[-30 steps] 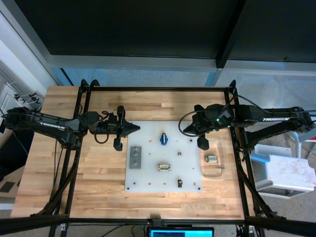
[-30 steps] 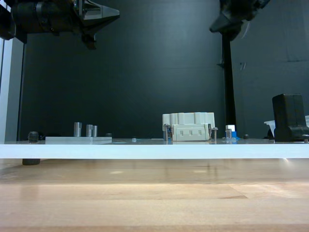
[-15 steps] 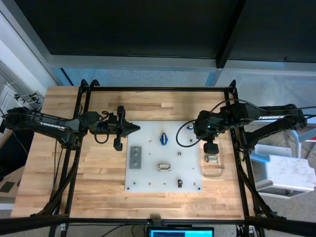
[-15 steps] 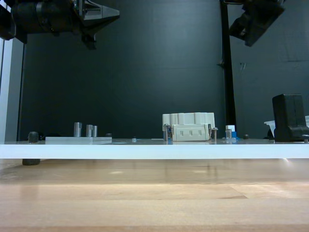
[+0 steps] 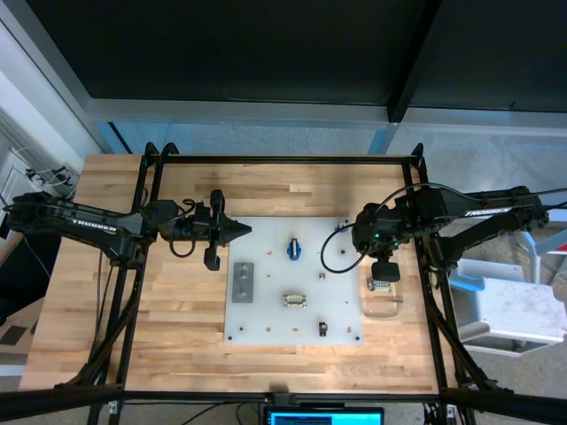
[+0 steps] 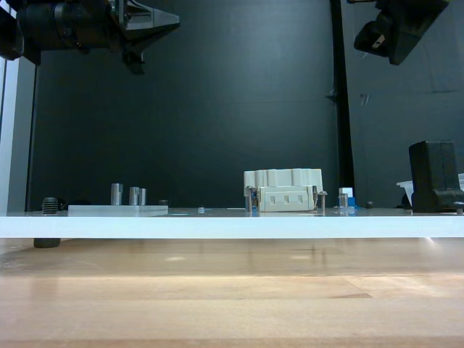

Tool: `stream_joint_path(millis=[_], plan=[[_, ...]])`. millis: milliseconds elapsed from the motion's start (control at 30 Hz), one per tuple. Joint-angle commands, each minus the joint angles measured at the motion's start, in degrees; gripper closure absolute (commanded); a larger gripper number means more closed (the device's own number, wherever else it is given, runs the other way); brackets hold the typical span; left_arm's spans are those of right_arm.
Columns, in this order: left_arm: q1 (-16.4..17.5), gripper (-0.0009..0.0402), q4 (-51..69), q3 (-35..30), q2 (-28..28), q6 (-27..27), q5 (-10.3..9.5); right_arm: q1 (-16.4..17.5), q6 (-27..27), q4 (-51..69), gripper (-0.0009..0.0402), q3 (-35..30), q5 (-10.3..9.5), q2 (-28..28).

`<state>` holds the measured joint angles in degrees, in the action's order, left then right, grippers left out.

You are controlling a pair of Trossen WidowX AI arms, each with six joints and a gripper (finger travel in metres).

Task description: Pick the HAN10E connector and install in the HAN10E hub

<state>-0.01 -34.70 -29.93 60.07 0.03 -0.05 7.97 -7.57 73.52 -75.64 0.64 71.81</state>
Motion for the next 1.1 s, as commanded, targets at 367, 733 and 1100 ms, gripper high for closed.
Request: stream_joint_path(millis=[367, 733, 1100], plan=[[0.0, 0.0393, -0.02, -0.02, 0.02, 0.0, 0.02, 6.62, -6.36, 5.35, 0.0393, 4.48, 1.31, -0.02], [0.02, 0.0393, -0.02, -0.02, 0.02, 0.0, 0.02, 11.85, -9.79, 2.08, 0.0392, 12.55, 1.33, -0.02], [0.02, 0.0393, -0.02, -0.02, 0.02, 0.0, 0.02, 12.2, -9.97, -5.46, 0.0278, 17.29, 1.33, 0.92]])
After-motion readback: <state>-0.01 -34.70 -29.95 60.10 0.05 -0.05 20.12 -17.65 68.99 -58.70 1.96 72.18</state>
